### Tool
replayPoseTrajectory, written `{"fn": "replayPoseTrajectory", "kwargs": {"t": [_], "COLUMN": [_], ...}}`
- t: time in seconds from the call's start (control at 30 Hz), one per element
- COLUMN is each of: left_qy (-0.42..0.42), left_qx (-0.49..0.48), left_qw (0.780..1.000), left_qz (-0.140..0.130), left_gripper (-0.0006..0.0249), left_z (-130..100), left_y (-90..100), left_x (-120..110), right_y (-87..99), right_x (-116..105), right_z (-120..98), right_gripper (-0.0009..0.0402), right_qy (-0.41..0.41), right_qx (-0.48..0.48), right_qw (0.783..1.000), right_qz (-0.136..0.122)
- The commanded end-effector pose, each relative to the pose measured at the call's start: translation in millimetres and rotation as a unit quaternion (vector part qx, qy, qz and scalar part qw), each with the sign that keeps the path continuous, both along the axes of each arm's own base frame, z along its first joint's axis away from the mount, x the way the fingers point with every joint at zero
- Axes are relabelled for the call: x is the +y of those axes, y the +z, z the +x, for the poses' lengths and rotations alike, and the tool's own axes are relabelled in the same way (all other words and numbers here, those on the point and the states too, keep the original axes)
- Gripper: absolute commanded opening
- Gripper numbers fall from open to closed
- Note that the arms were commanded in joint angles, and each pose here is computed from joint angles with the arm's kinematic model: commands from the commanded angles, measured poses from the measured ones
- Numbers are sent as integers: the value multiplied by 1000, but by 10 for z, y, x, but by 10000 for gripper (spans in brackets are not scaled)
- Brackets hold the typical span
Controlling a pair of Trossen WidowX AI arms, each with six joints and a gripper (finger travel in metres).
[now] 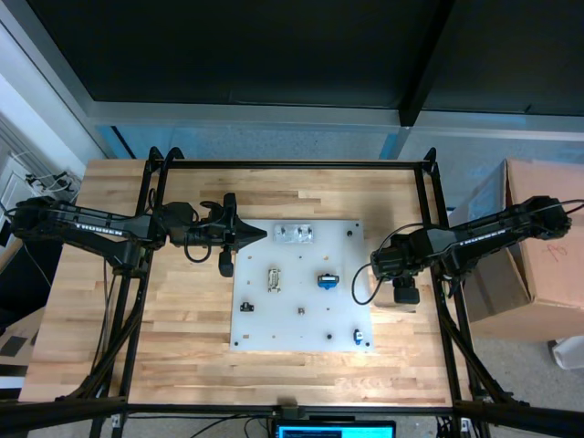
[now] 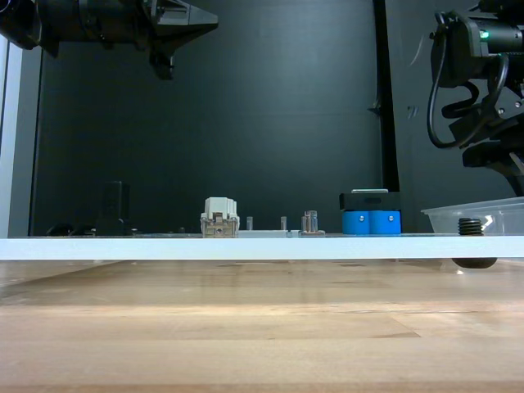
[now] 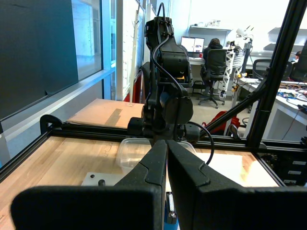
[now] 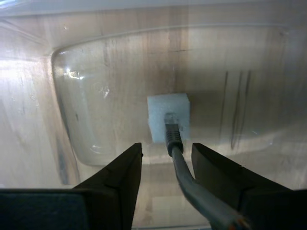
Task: Pick the RJ45 connector and install on the taskboard
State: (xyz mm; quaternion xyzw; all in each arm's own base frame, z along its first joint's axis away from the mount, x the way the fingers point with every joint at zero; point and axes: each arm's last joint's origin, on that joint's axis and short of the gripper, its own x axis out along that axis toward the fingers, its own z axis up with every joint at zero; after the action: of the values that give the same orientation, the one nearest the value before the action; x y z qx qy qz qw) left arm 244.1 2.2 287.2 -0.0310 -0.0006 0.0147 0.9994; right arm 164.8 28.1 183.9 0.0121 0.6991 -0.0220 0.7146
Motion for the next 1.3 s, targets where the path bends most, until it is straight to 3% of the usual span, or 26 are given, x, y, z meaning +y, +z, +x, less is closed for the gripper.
{"fn": "replayPoseTrajectory", "kwargs": {"t": [0.03,0.4,0.57,1.3], "left_qy": [0,0,0,0], "left_qx": [0,0,0,0], "left_qw": [1000,1000,1000,1000], "left_qz": [0,0,0,0], "left_gripper": [1,1,1,1], "left_z": [0,0,0,0], "left_y": [0,0,0,0], "left_x": [1,0,1,1], "right_y": [-18,-43,-43,-19], "right_x": [8,17,21,32], "right_z": [12,15,9,7], "right_gripper": [105,49,-4,0], "right_qy": [-6,-13,-11,-2], "right_qx": [7,18,21,10], "right_qw": [1000,1000,1000,1000], "right_qz": [10,20,19,17]}}
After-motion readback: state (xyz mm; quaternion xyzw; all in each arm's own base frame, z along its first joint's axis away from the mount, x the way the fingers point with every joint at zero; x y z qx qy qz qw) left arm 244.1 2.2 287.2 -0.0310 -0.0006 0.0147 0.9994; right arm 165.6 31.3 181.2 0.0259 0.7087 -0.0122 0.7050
